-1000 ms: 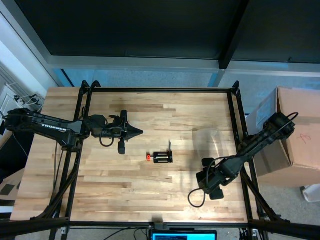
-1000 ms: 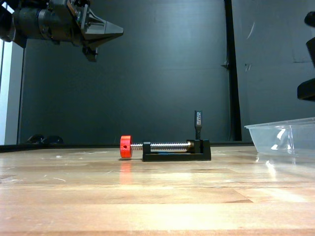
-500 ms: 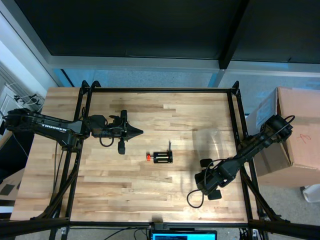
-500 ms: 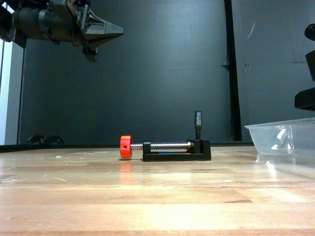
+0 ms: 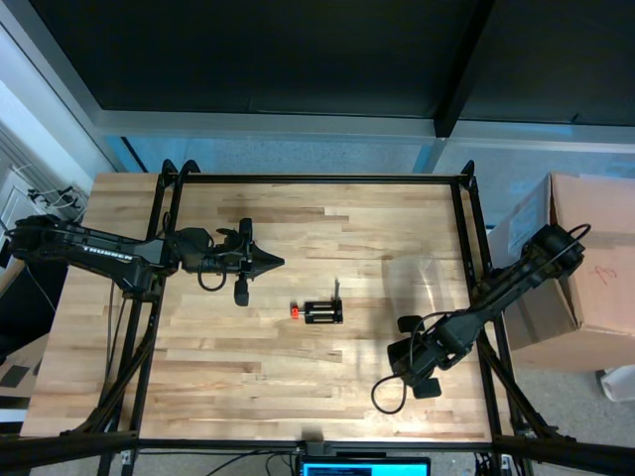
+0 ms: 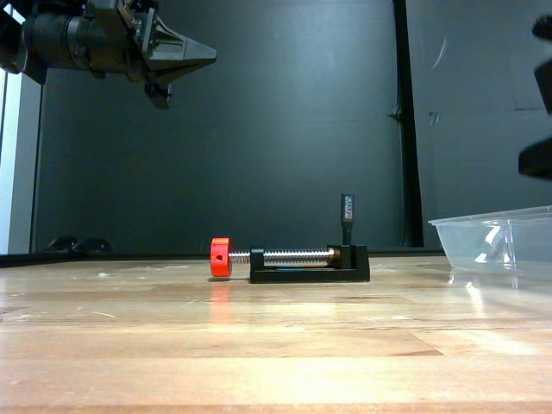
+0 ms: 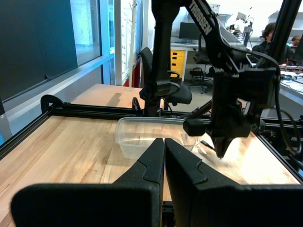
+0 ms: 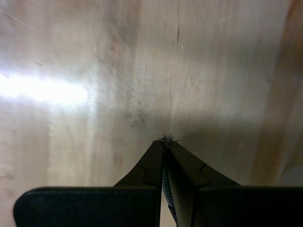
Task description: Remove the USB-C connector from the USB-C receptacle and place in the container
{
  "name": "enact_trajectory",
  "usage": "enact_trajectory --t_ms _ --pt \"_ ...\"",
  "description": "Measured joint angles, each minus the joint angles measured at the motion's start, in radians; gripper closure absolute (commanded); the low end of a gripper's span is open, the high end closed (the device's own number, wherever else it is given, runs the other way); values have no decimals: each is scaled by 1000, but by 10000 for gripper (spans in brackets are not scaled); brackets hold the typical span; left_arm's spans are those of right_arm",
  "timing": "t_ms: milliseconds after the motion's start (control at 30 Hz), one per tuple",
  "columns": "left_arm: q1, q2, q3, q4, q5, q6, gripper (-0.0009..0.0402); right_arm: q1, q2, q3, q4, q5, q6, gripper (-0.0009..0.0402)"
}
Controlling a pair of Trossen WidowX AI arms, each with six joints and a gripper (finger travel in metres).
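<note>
Counter [image 5: 298,377] is carrying everything. A cardboard box [image 5: 585,268] is sitting beyond the right pincer [image 8: 165,142], off the counter's edge. The right arm [image 7: 208,33] is showing white "TROSSEN" lettering. Right pincer is pointing down close to the wood, clenched on nothing. Left pincer [image 5: 276,262] is hanging high, clenched and empty. The clear container [image 5: 422,283] is lying just past the right pincer. A black vise [image 6: 309,263] with a red knob [image 6: 221,257] is sitting between the pincers. The USB-C connector [image 6: 347,216] is standing upright in the vise, well apart from both.
</note>
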State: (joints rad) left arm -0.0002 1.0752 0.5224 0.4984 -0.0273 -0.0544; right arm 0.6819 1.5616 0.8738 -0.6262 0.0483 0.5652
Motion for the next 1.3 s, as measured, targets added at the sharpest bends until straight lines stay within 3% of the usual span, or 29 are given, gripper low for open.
enact_trajectory --t_ms 333,633,767,1100,1300 --pt "0 0 0 0 0 0 393 -98 -131 129 -259 12 -17 393" --pt "0 0 0 0 0 0 393 -252 -247 84 -323 42 -128 385" --pt "0 0 0 0 0 0 393 -312 -267 31 -323 40 -178 345" --pt "0 0 0 0 0 0 393 -373 -299 -26 -304 37 -213 176" --pt "0 0 0 0 0 0 393 -394 -331 -26 -289 37 -243 167"
